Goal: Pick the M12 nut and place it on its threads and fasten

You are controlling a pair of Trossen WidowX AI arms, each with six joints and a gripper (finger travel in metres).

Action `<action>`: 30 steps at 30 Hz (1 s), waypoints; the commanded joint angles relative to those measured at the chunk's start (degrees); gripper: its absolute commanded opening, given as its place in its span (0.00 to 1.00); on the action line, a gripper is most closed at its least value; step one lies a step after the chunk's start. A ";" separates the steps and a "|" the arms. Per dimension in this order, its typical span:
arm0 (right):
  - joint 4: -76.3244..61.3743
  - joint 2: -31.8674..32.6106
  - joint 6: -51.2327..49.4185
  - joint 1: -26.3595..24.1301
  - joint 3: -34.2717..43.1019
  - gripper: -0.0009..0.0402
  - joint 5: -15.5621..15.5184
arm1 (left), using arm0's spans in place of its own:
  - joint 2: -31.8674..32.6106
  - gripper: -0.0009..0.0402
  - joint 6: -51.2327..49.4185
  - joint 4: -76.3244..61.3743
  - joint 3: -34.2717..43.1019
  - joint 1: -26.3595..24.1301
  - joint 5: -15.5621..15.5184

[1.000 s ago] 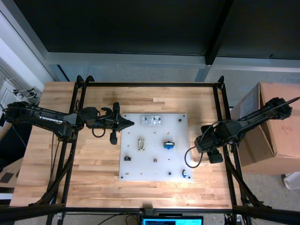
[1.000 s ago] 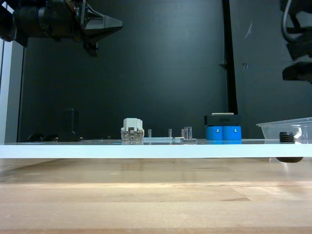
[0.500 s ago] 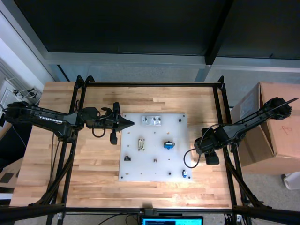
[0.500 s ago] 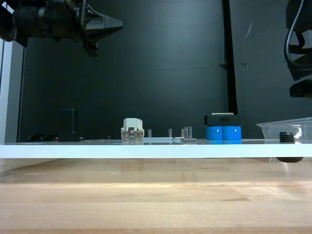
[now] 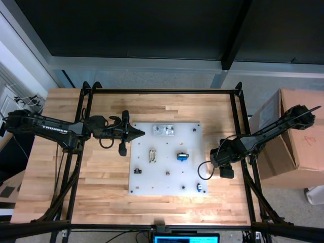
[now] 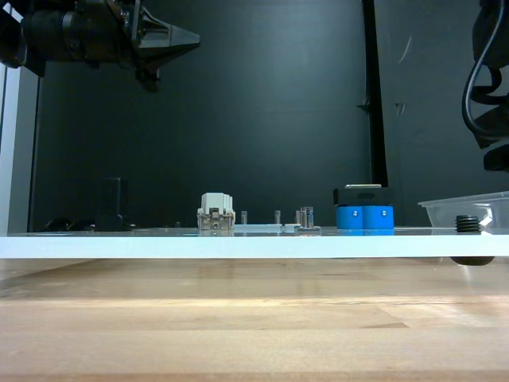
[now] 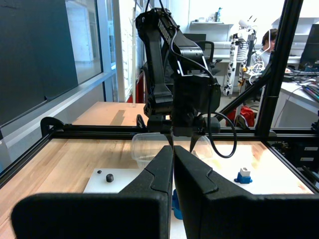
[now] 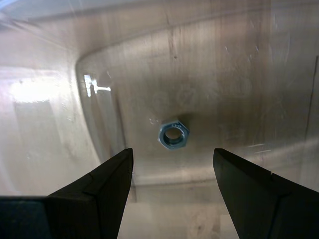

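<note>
1. Right gripper (image 8: 172, 152) hangs over the clear tray (image 8: 224, 74), which sits just beside the right edge of the white board (image 5: 152, 182). Its fingers (image 8: 104, 184) stand well apart.
2. The nut (image 8: 173, 134) lies flat and free on the tray floor. It is between the two fingertips and touches neither.
3. The black stud (image 6: 468, 224) stands near the board's near right edge, with its ribs bare in the low view.
4. Left gripper (image 5: 140, 133) hangs high over the board's far left edge, pointing toward the right arm. Its fingers are pressed together tip to tip.
</note>
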 commanded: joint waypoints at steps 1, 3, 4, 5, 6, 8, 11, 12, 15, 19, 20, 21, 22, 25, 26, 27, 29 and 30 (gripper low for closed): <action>1.51 0.04 -0.13 0.20 -1.14 0.57 0.04 | 0.00 0.02 0.00 0.00 0.02 0.02 0.02; 2.91 0.07 -0.13 0.22 -1.90 0.57 0.04 | 0.00 0.02 0.00 0.00 0.02 0.00 0.02; 3.65 0.07 -0.11 0.24 -2.27 0.57 0.07 | 0.00 0.02 0.00 0.00 0.02 0.02 0.02; 4.39 0.07 -0.11 0.24 -2.67 0.57 0.07 | 0.00 0.02 0.00 0.02 0.02 0.00 0.02; 4.96 0.07 -0.11 0.24 -3.04 0.57 0.04 | 0.00 0.02 0.00 0.02 0.02 0.00 0.02; 5.66 0.07 -0.11 0.24 -3.58 0.57 0.04 | 0.00 0.02 0.00 0.00 0.02 0.00 0.02; 5.75 0.07 -0.11 0.24 -3.91 0.57 0.07 | 0.00 0.02 0.00 0.00 0.02 0.02 0.02; 5.81 0.07 -0.13 0.24 -4.00 0.56 0.07 | 0.00 0.02 0.00 0.00 0.02 0.00 0.02; 5.92 0.07 -0.13 0.24 -4.09 0.53 0.09 | 0.00 0.02 0.00 0.00 0.02 0.00 0.02; 5.90 0.07 -0.15 0.24 -4.09 0.43 0.07 | 0.00 0.02 0.00 0.02 0.02 0.00 0.02; 5.90 0.07 -0.15 0.24 -4.09 0.39 0.07 | 0.00 0.02 0.00 0.00 0.02 0.00 0.02; 5.90 0.07 -0.15 0.24 -4.09 0.36 0.07 | 0.00 0.02 0.00 0.00 0.02 0.00 0.02; 5.92 0.07 -0.17 0.24 -4.09 0.33 0.07 | 0.00 0.02 0.00 0.02 0.02 0.02 0.02; 5.92 0.07 -0.17 0.24 -4.09 0.21 0.07 | 0.00 0.02 0.00 0.00 0.02 0.00 0.02; 5.92 0.07 -0.17 0.22 -4.09 0.18 0.07 | 0.00 0.02 0.00 0.00 0.02 0.02 0.02; 5.92 0.07 -0.17 0.24 -4.09 0.14 0.04 | 0.00 0.02 0.00 0.02 0.02 0.00 0.02; 5.92 0.07 -0.17 0.22 -4.09 0.05 0.02 | 0.00 0.02 0.00 0.02 0.02 0.00 0.02; 5.92 0.07 -0.20 0.24 -4.09 0.01 0.02 | 0.00 0.02 0.00 0.00 0.02 0.00 0.02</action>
